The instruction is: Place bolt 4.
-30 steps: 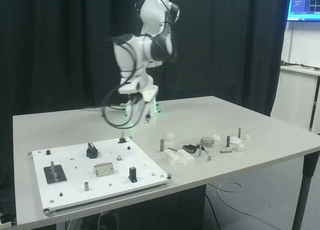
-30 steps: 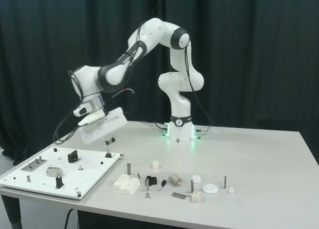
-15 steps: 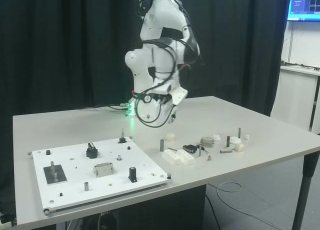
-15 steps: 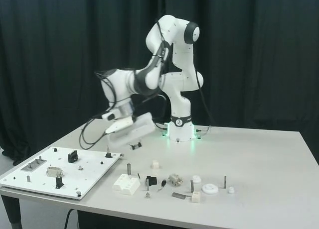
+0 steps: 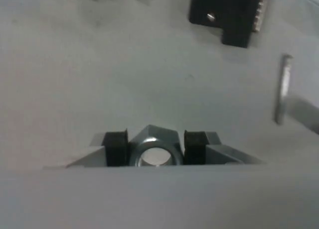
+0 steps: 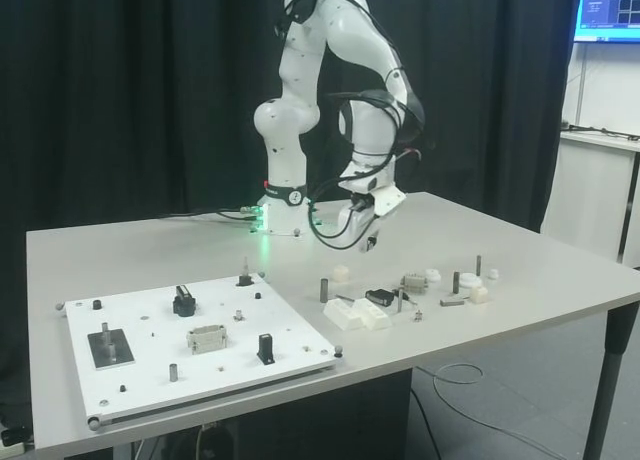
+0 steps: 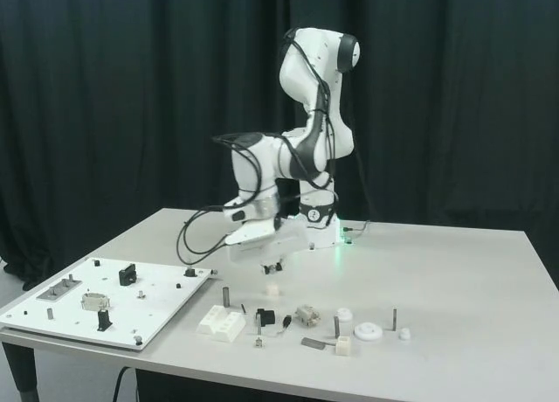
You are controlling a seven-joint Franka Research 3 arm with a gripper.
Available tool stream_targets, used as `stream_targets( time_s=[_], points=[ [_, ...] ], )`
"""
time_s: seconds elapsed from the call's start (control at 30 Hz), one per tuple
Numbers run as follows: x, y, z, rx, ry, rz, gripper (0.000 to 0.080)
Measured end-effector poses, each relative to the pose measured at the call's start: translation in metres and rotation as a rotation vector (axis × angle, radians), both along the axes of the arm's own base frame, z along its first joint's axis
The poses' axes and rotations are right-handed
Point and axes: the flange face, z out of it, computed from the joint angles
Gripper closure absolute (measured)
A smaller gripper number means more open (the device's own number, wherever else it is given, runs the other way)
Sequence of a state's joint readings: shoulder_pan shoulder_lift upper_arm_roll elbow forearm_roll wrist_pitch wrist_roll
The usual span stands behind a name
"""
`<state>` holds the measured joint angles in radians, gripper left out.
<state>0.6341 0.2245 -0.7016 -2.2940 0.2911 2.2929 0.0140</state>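
Swinging away from the white board [image 6: 200,330], my claw [image 6: 368,242] now hovers over the loose parts on the grey surface [image 6: 530,250]. Its fingers stand parted, empty. Bolt 4 is probably the thin pin [image 5: 283,88] lying nearby, not yet grasped.

White arm [image 6: 345,40], seemingly black pads [image 5: 115,145]

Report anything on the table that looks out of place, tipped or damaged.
Nothing stands out. The loose parts lie scattered on the grey table beside the white board; the pincer hangs above them. None looks broken or spilled.
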Motion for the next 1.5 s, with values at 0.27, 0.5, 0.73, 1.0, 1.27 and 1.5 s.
stream_targets(
  time_s=[0.27,0.5,0.73,1.0,1.27,1.5],
  points=[
    [-0.013,0.024,-0.02,-0.055,-0.05,0.003,0.0564],
    [-0.026,0.035,-0.037,-0.07,-0.063,0.02,0.0564],
    [-0.032,0.043,-0.048,-0.078,-0.052,0.04,0.0564],
    [-0.033,0.051,-0.062,-0.096,-0.053,0.061,0.0564],
    [-0.032,0.057,-0.075,-0.096,-0.063,0.058,0.0564],
    [-0.032,0.059,-0.083,-0.078,-0.056,0.04,0.0564]
  ],
)
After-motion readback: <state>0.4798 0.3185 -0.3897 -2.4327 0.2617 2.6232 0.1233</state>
